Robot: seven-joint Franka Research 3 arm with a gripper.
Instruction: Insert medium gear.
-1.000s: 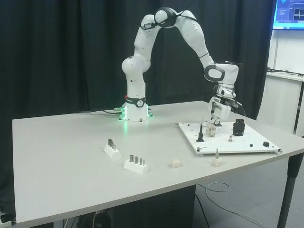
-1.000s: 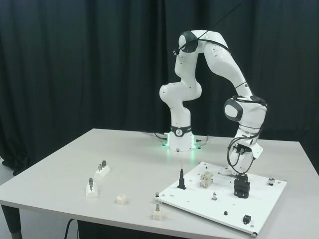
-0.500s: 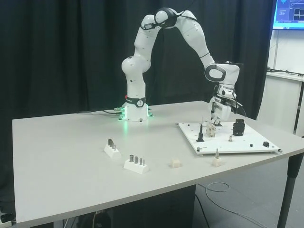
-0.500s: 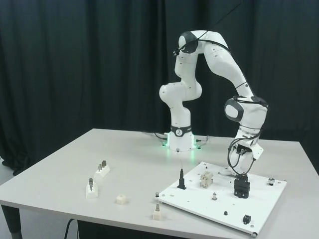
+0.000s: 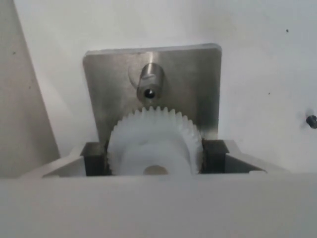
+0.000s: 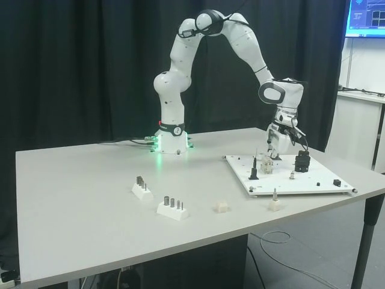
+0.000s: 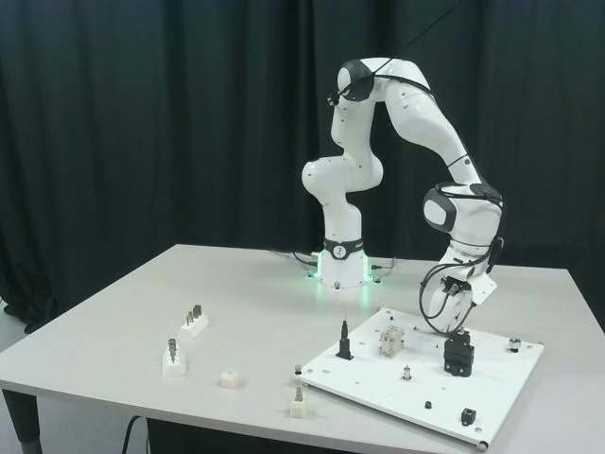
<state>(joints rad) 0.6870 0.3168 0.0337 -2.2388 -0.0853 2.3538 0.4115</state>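
A white toothed medium gear (image 5: 155,146) sits between my two black fingers (image 5: 94,157), and my gripper (image 5: 155,157) is shut on it. Just past the gear in the wrist view lies a grey metal plate (image 5: 109,79) with an upright grey peg (image 5: 150,79), set on the white board (image 6: 313,180). The gear's centre hole lies short of the peg. In the room views my gripper (image 6: 274,147) (image 7: 444,307) hangs over the back part of the board (image 7: 492,378); the gear is too small to see there.
On the board stand a black block (image 6: 301,162), a black post (image 6: 254,171) and a small white fixture (image 7: 390,340). On the table in front lie two white peg holders (image 6: 142,188) (image 6: 172,208), a small white cube (image 6: 222,208) and another small holder (image 6: 275,203).
The wrist has risen slightly and shifted a little toward the arm's base, with the gear still held.
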